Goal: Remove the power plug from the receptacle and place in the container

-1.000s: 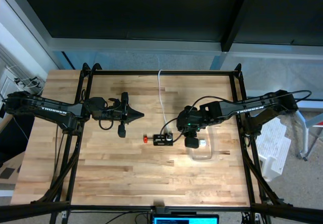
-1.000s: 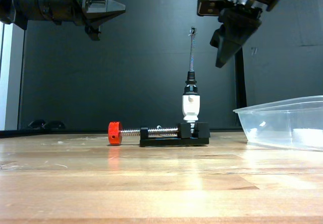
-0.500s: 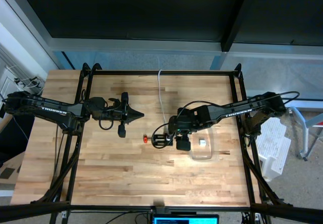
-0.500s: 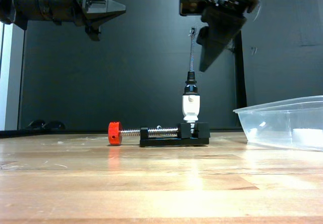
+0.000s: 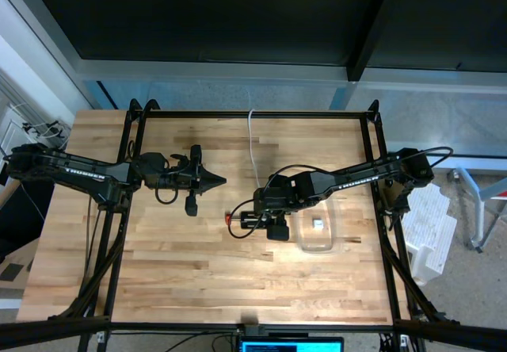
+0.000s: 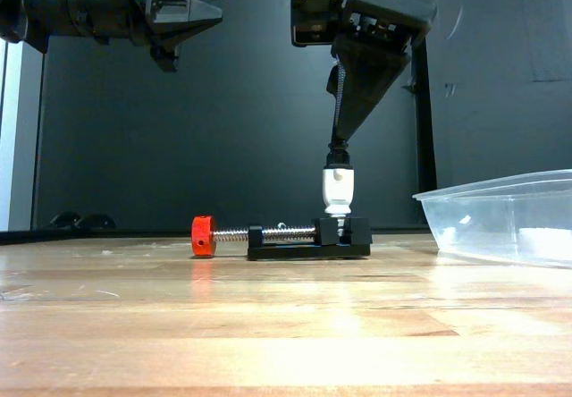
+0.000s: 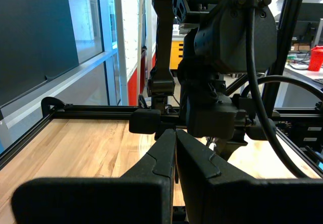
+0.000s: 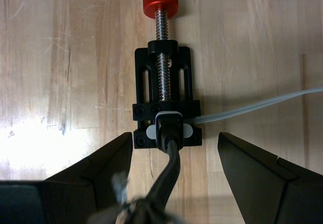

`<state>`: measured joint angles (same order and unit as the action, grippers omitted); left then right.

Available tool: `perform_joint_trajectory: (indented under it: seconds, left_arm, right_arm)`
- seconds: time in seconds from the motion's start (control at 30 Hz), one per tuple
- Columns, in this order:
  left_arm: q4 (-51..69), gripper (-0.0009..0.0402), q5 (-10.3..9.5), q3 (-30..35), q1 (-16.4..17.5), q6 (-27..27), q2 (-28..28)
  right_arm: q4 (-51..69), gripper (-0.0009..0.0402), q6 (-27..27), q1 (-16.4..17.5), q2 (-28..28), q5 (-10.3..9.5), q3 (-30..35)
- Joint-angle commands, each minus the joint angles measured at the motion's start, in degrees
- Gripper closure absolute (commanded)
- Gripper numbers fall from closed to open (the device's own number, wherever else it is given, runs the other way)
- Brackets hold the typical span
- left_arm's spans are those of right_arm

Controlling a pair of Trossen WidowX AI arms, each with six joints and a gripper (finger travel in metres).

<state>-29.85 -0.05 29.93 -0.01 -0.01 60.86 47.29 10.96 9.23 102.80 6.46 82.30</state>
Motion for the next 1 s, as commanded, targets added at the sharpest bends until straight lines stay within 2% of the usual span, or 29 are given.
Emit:
perform_joint_trajectory:
  seconds: [0.03,0.2,0.5,1.0]
  left_arm:
    - [-0.02,0.0393,0.02,0.02,0.0,0.0,0.0]
    - [-0.02,0.0393,0.0,0.02,0.0,0.0,0.0]
    - [-0.02,0.0393,0.02,0.02,0.02,0.0,0.0]
    - [-0.02,0.0393,0.02,0.02,0.02,0.0,0.0]
  right_arm:
    - [-0.61,0.0157,0.11,0.11,0.81,0.04,-0.17]
    - [-1.05,0.0157,0.11,0.2,1.77,0.02,-0.24]
    - [-1.66,0.0162,0.04,0.28,2.62,1.51,-0.33]
    - [-2.05,0.0293,-0.92,0.22,2.62,1.38,-0.33]
